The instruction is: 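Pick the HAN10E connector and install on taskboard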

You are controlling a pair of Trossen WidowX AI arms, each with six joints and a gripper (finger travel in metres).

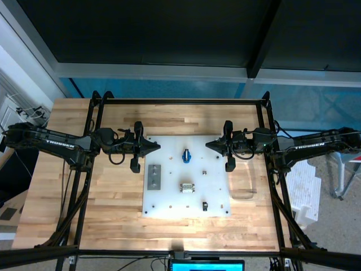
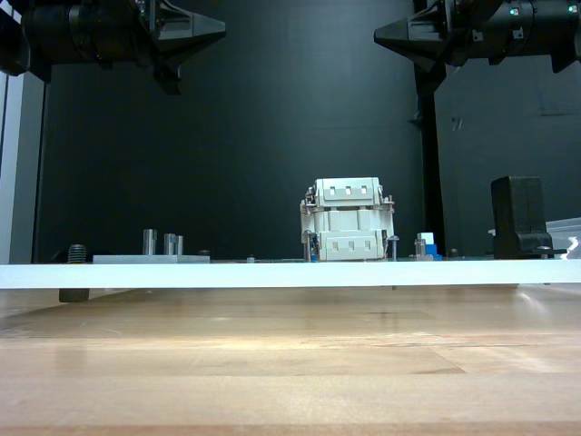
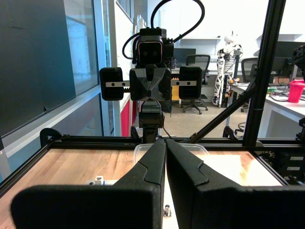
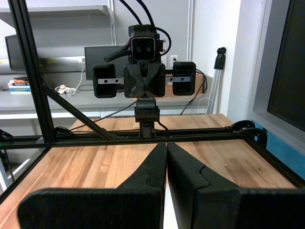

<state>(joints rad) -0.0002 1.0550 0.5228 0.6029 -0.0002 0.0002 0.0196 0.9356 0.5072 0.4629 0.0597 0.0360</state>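
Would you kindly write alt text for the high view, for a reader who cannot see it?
The cream HAN10E connector sits near the middle of the white taskboard, a grey block to its left and a blue knob beyond it. The left gripper and right gripper, both shut and empty, hover over the board's far edge, pointing at each other.

The table [image 1: 101, 220] is pale wood in glued strips, smooth with a soft sheen. The board [image 1: 169, 200] on it looks like matt white plastic. The connector [image 1: 187, 188] on the board is cream plastic, faintly glossy, with small bright metal screws. The grey block [image 1: 154, 176] is dull metal; the knob [image 1: 186, 154] is blue plastic. The tray [image 1: 248, 189] beside the board is clear, shiny plastic. The left gripper [image 1: 157, 146] and right gripper [image 1: 208, 145], raised over the board's far corners with fingers pressed together, are matt black plastic — slightly grainy.
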